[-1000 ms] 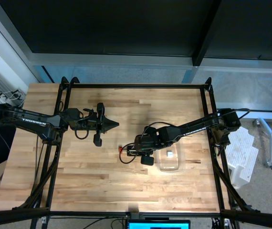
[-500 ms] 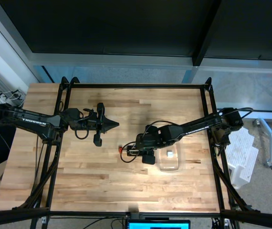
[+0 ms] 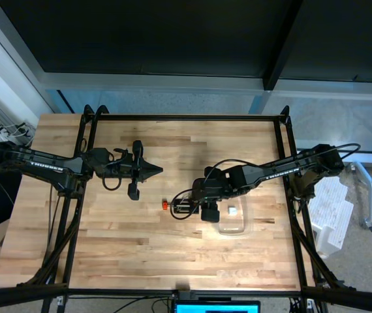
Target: Pick the RCA connector and install on taskboard
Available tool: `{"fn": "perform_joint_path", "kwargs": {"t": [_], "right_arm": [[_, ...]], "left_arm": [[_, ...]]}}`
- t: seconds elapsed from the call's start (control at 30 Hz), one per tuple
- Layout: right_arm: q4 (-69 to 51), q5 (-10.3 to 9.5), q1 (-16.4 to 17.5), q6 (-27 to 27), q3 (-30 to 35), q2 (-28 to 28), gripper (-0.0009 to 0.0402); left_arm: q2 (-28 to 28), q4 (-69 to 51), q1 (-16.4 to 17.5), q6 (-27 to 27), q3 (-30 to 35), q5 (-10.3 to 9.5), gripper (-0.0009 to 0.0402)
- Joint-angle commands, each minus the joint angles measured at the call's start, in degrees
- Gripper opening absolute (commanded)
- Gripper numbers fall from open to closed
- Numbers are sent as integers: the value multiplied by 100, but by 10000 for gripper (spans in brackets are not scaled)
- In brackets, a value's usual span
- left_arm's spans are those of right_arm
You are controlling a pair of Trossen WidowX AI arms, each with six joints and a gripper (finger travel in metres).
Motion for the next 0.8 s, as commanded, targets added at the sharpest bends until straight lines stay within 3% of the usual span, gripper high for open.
{"fn": "perform_joint_path", "kwargs": {"t": [0.03, 0.2, 0.47, 0.73, 0.8], "right_arm": [[-118, 2, 11, -109, 7, -59, 198], [48, 9, 15, -284, -223, -363, 172], [1611, 63, -24, -411, -1384, -1652, 90], [3110, 2, -433, -678, -2350, -2618, -3], [3436, -9, -511, -748, -2557, -2820, 4]], "left_arm": [[0, 2, 2, 2, 0, 2, 0], [0, 0, 0, 2, 0, 2, 0], [0, 0, 0, 2, 0, 2, 0], [0, 2, 0, 2, 0, 2, 0], [0, 2, 0, 2, 0, 2, 0]]}}
